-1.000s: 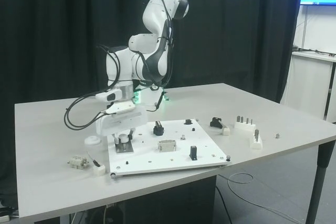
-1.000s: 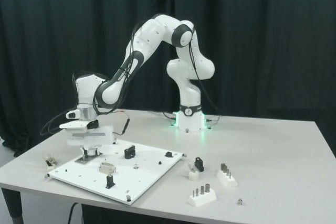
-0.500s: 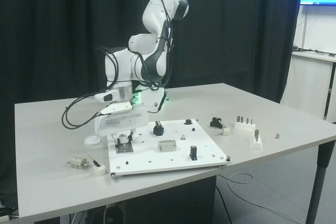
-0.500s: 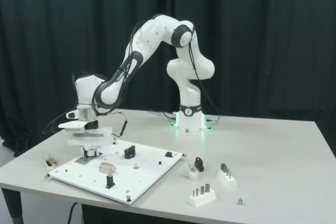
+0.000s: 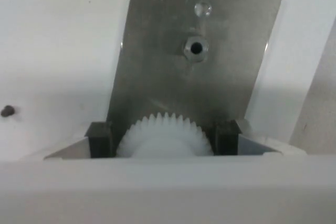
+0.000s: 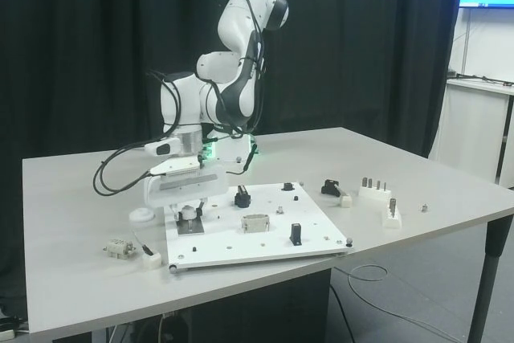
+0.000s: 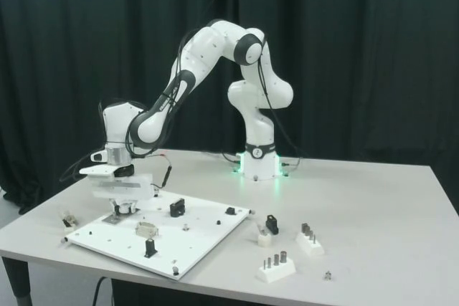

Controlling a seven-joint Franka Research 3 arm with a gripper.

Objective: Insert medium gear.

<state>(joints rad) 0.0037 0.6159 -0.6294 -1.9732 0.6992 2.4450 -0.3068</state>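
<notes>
Hovering low over the white board [image 6: 265, 238], my pincer [image 5: 164, 139] sits at the lower middle of the wrist view, its two black fingers [image 5: 98, 139] pressed against either flank of the white medium gear [image 5: 164, 136], which they clamp between them. Only the toothed upper arc of the gear shows above the pincer's pale housing. Behind it lies a grey metal plate [image 5: 194, 66], carrying a small threaded hole [image 5: 196, 48] toward the upper middle of that frame and a smaller dimple [image 5: 202, 9] just above it. The gear overlaps the plate's near edge; I cannot tell whether it touches the plate or hangs just clear of it.

From the first room view, the white arm [image 6: 233, 62] folds down from its base at the back of the grey table [image 6: 80, 190] to the left part of the board, left of centre in the frame. The pincer [image 6: 187, 208] hangs over the metal plate [image 6: 189, 226] there, with the gear [image 6: 187, 212] a small white shape at its tip. A white ring [image 6: 140, 214] lies on the table just left of the board, and a small connector [image 6: 118, 248] rests nearer the front left edge. A white block with pegs [image 6: 375, 190] stands well apart at right.

In the second room view the pincer [image 7: 123, 206] appears at left, over the board's [image 7: 193, 241] far left corner, while a green glow marks the arm's base [image 7: 259, 166] at centre.
</notes>
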